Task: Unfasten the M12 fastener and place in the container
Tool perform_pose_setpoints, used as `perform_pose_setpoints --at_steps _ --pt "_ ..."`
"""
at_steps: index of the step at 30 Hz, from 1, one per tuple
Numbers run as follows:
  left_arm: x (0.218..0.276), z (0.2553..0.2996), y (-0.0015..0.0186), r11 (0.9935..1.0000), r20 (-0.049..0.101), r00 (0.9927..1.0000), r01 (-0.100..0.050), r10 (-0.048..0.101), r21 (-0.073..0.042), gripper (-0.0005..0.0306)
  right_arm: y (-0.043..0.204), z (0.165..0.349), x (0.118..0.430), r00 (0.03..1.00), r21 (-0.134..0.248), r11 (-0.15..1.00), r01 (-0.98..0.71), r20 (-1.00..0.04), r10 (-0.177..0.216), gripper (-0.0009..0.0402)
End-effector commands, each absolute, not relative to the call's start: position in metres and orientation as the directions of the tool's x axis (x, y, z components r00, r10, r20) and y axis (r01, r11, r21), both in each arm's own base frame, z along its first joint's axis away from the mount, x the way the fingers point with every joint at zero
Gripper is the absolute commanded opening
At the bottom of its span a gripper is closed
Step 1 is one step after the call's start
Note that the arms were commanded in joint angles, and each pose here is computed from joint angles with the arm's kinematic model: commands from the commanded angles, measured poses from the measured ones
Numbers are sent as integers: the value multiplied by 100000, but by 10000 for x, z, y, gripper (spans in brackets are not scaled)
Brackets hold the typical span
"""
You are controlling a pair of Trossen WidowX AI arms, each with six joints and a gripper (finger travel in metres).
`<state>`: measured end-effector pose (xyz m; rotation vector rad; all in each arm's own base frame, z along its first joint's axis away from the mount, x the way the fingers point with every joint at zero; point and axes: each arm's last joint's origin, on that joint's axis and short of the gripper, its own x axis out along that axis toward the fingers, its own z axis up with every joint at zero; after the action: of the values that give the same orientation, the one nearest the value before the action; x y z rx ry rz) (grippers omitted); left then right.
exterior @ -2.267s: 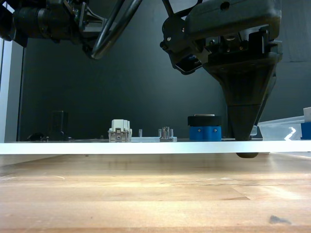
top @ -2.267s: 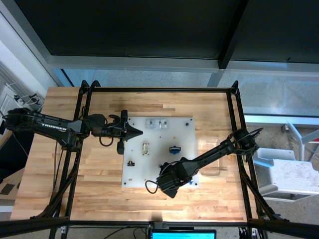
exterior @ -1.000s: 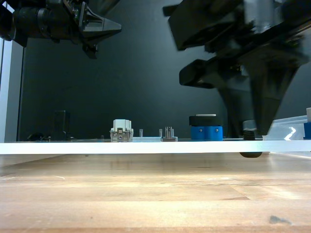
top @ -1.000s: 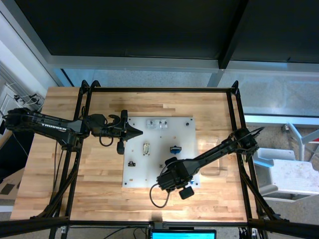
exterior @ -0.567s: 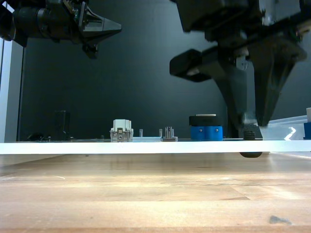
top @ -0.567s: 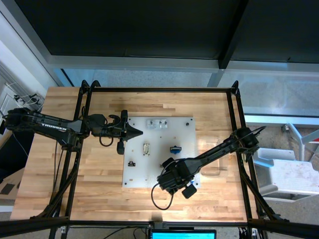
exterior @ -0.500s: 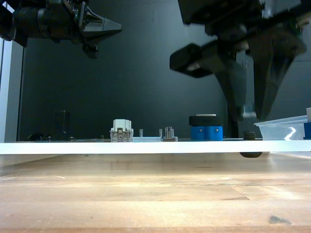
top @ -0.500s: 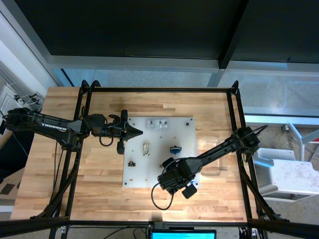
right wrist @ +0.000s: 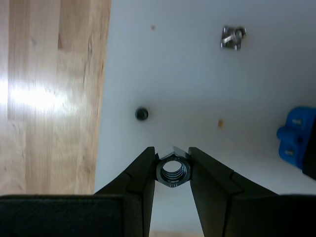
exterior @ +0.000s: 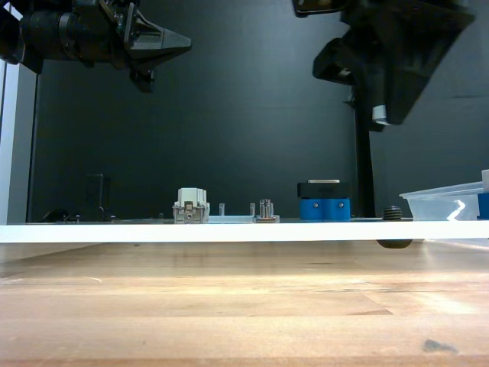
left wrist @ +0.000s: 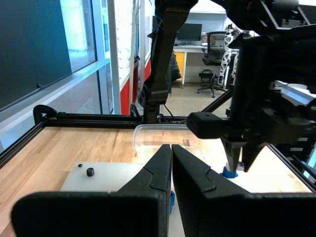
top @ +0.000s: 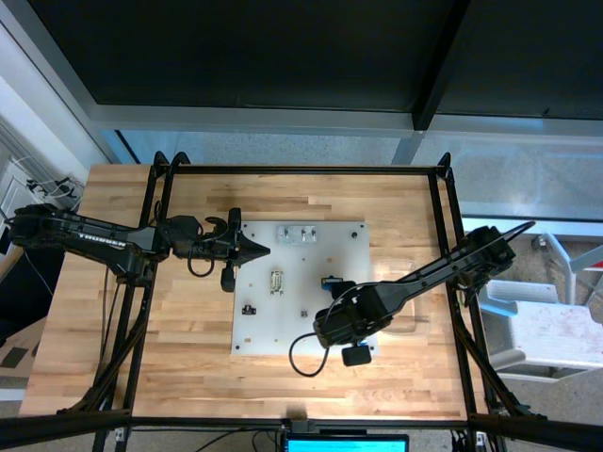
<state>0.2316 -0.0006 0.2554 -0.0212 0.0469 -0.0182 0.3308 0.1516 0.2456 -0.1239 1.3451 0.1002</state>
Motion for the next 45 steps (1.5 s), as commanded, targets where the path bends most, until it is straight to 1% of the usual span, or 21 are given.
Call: perform_pose_setpoints --at_steps 1,6,16,24,31,34,45 --pt "2316 2555 -6 99962 -4632 99875 1772 -1869 -2124 0 1434 2473 3216 21889 -3326 99067 -13218 -97574 -355 2" --pt "2316 2555 -6 99962 -4632 99875 1772 -1869 -2124 0 1237 2493 3057 21210 -3496 99472 -9647 -97715 -1377 2" --pt "2316 2556 -6 99962 -4594 99877 1773 -1869 -2124 0 908 2387 2652 16861 -4960 99760 -4831 -98484 -4080 2" --pt "2316 2556 -6 99962 -4594 99877 1773 -1869 -2124 0 708 2325 2305 15930 -5110 99858 -1492 -98606 -4808 2" --pt "2316 2555 -6 99962 -4632 99875 1772 -1869 -2124 0 627 2280 2066 16185 -4524 99889 1299 -98571 -4675 2" --pt "2316 2555 -6 99962 -4632 99875 1772 -1869 -2124 0 612 2261 2004 15602 -2900 99942 1800 -98725 -3145 2" --pt "2316 2555 -5 99962 -4632 99876 1734 -1831 -2124 0 595 2255 1950 14618 -3083 99897 3326 -98862 -3537 2"
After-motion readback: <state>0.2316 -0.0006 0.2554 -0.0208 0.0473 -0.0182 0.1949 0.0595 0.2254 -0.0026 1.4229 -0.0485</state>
